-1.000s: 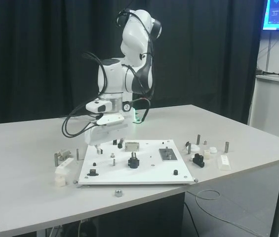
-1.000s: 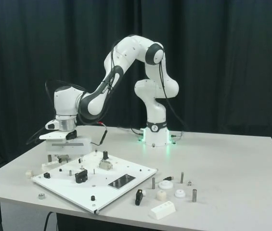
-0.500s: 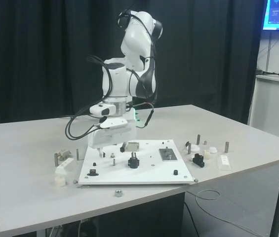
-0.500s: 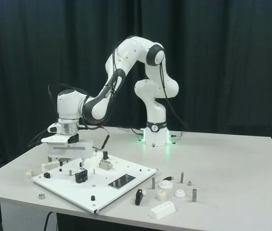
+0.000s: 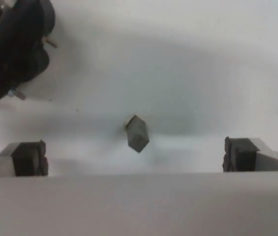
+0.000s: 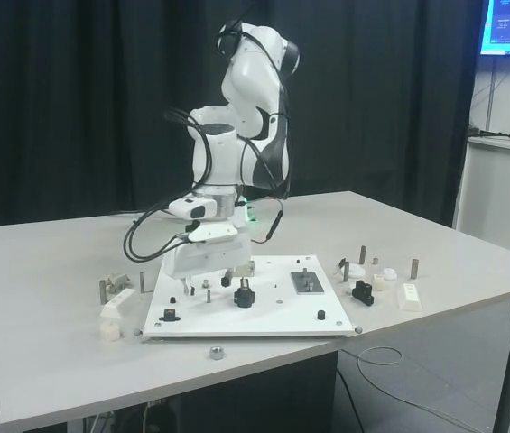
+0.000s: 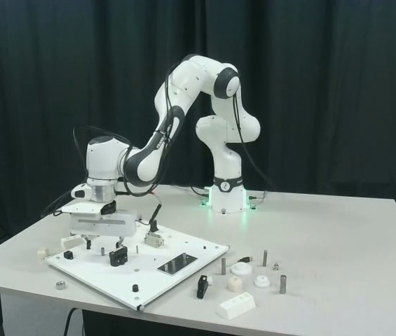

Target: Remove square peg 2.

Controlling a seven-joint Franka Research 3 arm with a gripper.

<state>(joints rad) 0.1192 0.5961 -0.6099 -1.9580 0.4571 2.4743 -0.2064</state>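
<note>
2 fingertips (image 5: 29,158) stand wide apart in the wrist view, with a small grey square peg (image 5: 137,133) upright between them and touched by neither. The hand (image 5: 134,158) is therefore open and holds nothing. I judge this peg to be square peg 2, though nothing marks it by number. It stands in the white board (image 5: 188,64), apparently seated in its own hole, and it looks turned cornerwise to the fingers, so the flats may not meet the pads squarely when they close.

From the 1st room view, the hand (image 6: 202,277) hangs low over the near-left part of the board (image 6: 273,311), wrist pointing straight down. That upright stance makes sense: a peg in a hole should be drawn out along its own axis, and a tilted pull could jam it. The wide opening lets the fingers descend on either side without knocking it.

A black fixture (image 5: 11,49) sits close by on the board, well clear of the peg but near 1 finger's path. In the 2nd room view the hand (image 7: 97,241) hovers over the board's left end, while loose parts (image 7: 243,268) lie on the worktop (image 7: 338,245) beyond the board, where removed pieces seem to be gathered.

The grasp is not yet made; lowering, closing and lifting remain.
</note>
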